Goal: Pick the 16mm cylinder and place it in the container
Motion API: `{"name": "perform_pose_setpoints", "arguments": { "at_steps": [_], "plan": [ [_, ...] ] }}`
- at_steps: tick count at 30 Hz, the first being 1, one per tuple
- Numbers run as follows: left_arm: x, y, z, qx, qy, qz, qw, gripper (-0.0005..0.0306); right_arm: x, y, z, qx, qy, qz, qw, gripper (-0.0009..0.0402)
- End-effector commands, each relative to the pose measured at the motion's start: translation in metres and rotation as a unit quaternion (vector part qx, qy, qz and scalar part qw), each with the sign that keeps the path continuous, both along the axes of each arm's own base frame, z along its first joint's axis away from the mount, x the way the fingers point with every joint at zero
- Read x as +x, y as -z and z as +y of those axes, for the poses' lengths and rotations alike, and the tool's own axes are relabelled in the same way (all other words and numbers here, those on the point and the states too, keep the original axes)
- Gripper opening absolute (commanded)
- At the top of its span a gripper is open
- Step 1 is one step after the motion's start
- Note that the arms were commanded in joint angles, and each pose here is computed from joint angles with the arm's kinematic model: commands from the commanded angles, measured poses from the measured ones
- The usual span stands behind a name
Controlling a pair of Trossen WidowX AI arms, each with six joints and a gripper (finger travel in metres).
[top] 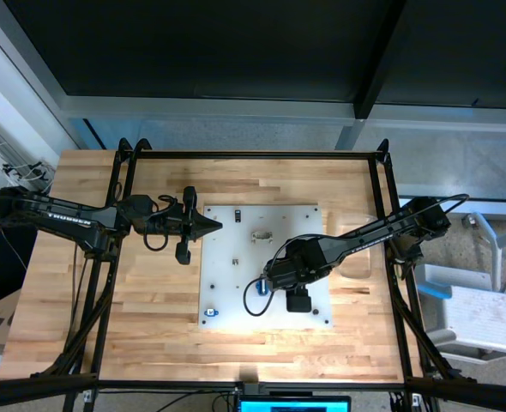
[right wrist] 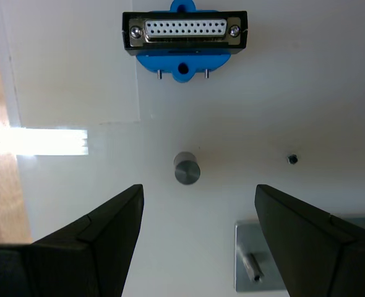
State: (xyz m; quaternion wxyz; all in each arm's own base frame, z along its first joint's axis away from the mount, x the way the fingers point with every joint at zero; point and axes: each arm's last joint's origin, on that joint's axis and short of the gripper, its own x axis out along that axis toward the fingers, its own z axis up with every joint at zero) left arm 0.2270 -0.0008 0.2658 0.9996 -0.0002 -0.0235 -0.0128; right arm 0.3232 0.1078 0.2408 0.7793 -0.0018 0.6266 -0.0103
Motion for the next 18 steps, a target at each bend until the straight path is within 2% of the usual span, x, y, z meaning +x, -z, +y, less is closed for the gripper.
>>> {"name": "perform_pose_setpoints", "arguments": {
  "at_steps": [1, 7, 18],
  "plan": [
    [0.000, 0.000, 0.000, 0.000, 0.000, 0.000, 1.000, 0.0000, -0.001, 0.006, 0.000, 0.001, 0.001, -0.002, 1.000, 0.0252],
    [0.000, 0.000, 0.000, 0.000, 0.000, 0.000, 1.000, 0.0000, -0.003, 0.018, 0.001, 0.003, 0.009, -0.001, 1.000, 0.0252],
    [0.000, 0.000, 0.000, 0.000, 0.000, 0.000, 1.000, 0.0000, -0.005, 0.031, 0.000, 0.006, 0.016, -0.005, 1.000, 0.0252]
  ]
}}
